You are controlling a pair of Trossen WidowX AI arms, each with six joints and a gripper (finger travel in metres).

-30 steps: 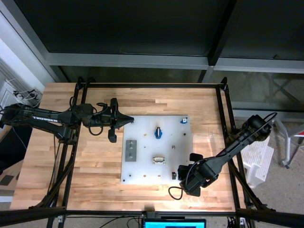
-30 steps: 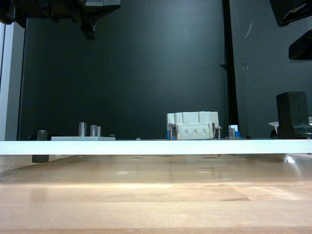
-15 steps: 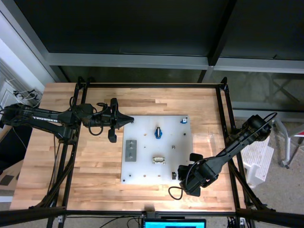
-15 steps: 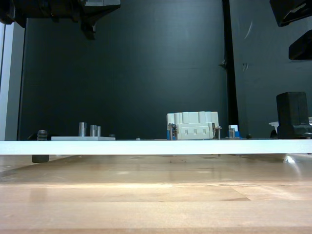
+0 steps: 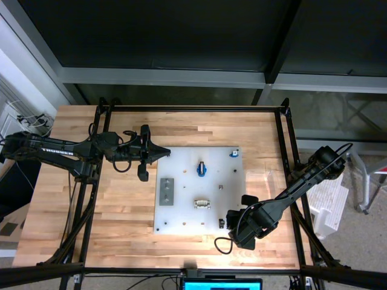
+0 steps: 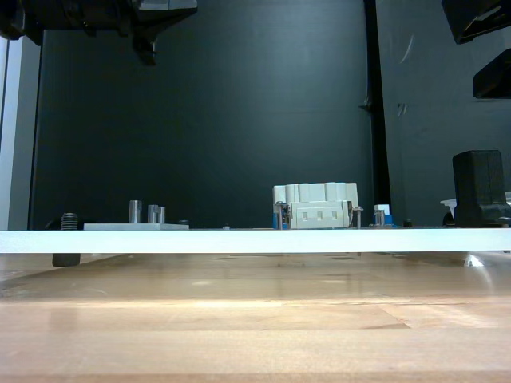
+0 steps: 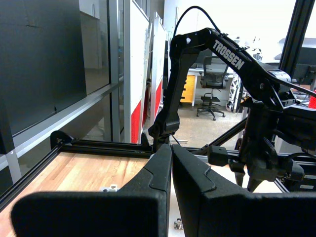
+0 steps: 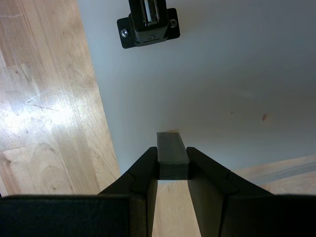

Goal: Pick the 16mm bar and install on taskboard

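**High view and low view: no movement in the last second; bar gripped, not yet installed**

Both arms and every part on the board (image 5: 181, 158) match the earlier frames. By judgement, carrying the bar to its seat has not begun.

1. The right gripper (image 5: 232, 219) hangs over the near right corner of the board. Its fingers are clenched on the bar (image 8: 172, 145), which is clear of any seat.
2. The left gripper (image 7: 171, 150) hovers at the far left edge of the board. Its fingers are pressed together on nothing.
3. A grey plate (image 5: 165, 192) with short pegs sits on the left part of the board; it is probably the seat.
4. A white connector (image 5: 202, 204) stands between the right gripper and that plate, so the bar will likely need to pass above or around it.
5. A black fixture (image 8: 148, 22) lies near the bar, and a blue part (image 5: 201, 168) sits farther back.
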